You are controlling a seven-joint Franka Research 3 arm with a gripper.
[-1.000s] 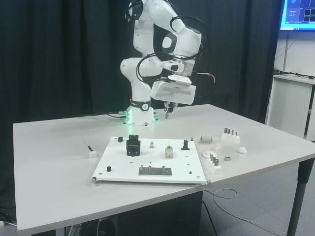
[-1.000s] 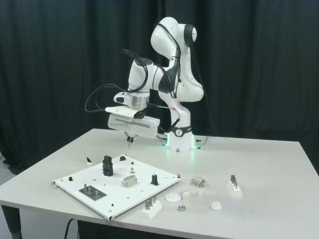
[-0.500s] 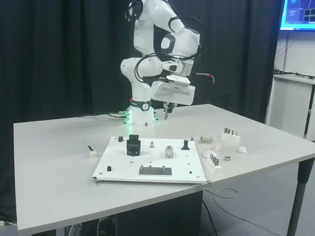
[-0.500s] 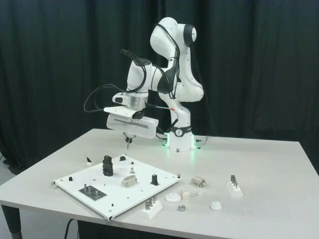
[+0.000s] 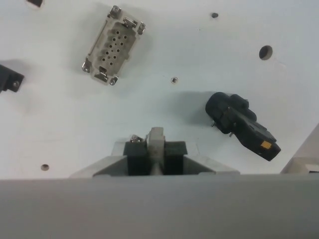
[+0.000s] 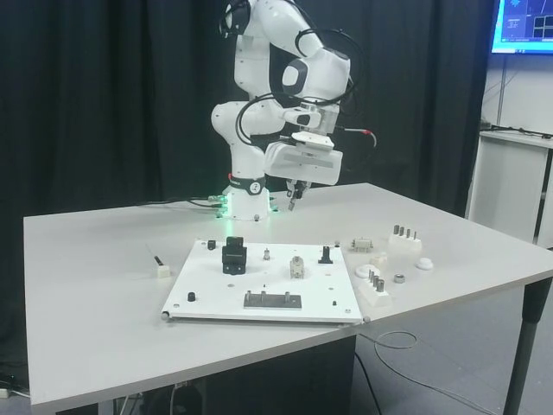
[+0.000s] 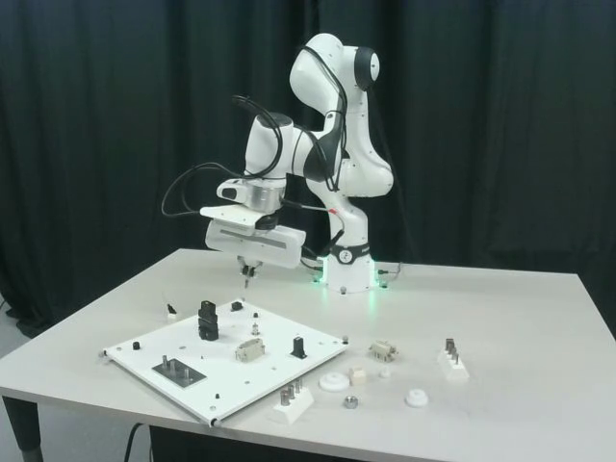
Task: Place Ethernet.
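The grey counter (image 6: 86,259) carries the white board (image 6: 259,285). Above it, the pincer (image 5: 156,149), pinching a small grey Ethernet plug (image 5: 156,144), has drifted slightly sideways, high over the black socket (image 5: 239,124), so placing remains undone.

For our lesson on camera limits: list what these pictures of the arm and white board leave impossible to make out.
- Pincer, wrist view: the housing along the picture's lower edge hides most of it; what it carries is unclear.
- Pincer tip, both room views: too small to identify any held part.
- Black part, wrist view: cut off by the edge.
- Pegs, first room view: too small to identify.
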